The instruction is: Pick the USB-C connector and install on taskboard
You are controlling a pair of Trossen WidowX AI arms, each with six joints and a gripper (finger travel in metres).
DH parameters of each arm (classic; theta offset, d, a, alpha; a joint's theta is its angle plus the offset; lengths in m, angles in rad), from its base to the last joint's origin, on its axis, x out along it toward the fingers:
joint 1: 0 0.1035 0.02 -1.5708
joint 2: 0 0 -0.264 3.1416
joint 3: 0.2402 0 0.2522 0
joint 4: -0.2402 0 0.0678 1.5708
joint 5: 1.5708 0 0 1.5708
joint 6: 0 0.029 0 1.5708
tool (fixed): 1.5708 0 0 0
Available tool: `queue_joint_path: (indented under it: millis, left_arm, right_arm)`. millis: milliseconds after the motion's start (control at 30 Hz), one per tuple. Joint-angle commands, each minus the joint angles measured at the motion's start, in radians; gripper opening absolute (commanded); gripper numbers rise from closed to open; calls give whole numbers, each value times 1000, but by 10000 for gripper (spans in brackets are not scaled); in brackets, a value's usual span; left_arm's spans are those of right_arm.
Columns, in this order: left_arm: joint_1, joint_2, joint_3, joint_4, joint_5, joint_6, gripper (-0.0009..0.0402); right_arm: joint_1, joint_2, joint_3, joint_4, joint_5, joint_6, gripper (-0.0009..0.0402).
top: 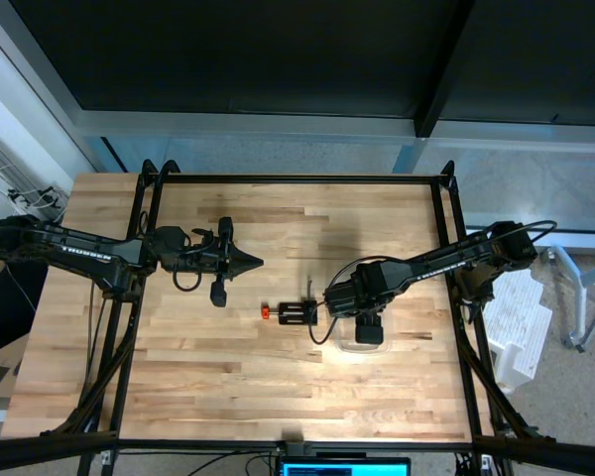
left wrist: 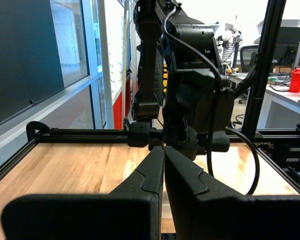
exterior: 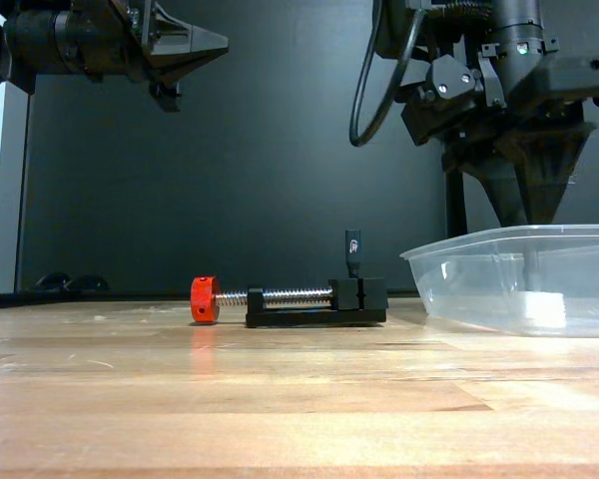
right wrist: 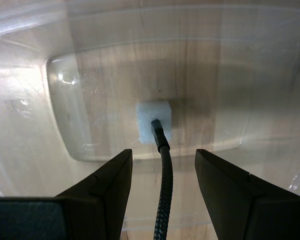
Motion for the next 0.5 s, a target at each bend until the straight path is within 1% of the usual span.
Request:
queue_joint_path:
  millis: [33, 200, 500]
  left_arm:
    - [0, 0, 0, 0, 0, 0, 0]
    - [0, 0, 0, 0, 0, 0, 0]
    - [0, 0, 0, 0, 0, 0, 0]
  right_arm:
    - [-3, 14, -8, 4, 0, -8, 173]
    - [-5, 31, -15, 37, -1, -17, 173]
    - [-4, 31, -60, 94, -4, -13, 170]
